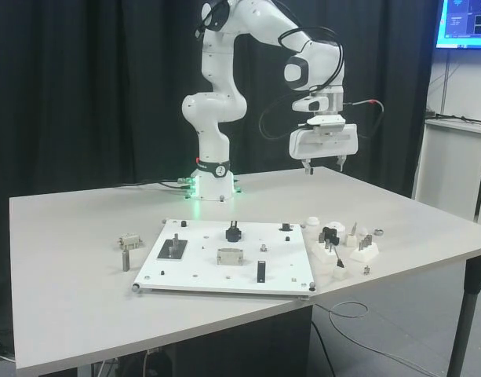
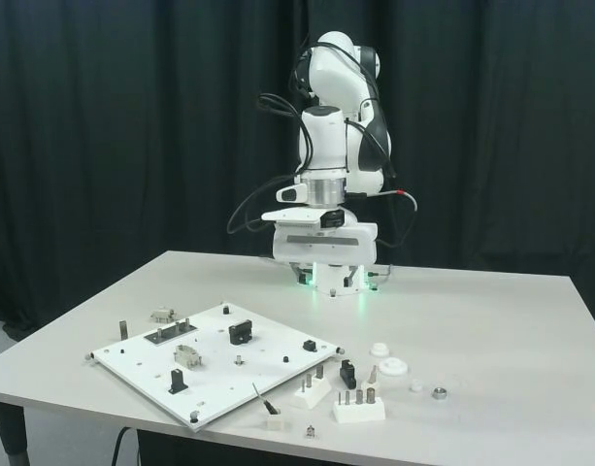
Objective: Pick waterproof.
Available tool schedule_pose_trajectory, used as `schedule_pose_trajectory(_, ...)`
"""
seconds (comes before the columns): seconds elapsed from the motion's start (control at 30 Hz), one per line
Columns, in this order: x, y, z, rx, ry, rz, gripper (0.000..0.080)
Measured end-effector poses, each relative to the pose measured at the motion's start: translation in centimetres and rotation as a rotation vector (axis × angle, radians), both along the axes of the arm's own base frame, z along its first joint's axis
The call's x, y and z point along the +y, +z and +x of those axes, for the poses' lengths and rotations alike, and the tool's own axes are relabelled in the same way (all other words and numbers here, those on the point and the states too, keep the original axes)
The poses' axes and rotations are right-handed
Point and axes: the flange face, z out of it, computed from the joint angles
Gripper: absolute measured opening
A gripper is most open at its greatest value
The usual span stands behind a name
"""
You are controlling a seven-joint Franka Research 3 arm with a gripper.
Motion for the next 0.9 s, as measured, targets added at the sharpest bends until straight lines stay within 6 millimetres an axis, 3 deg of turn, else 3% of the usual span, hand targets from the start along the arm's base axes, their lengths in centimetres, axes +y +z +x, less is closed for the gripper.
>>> schedule_pose_trajectory(0.9,0.75,0.18,0.08,-0.017,0.013,0.003,0.08)
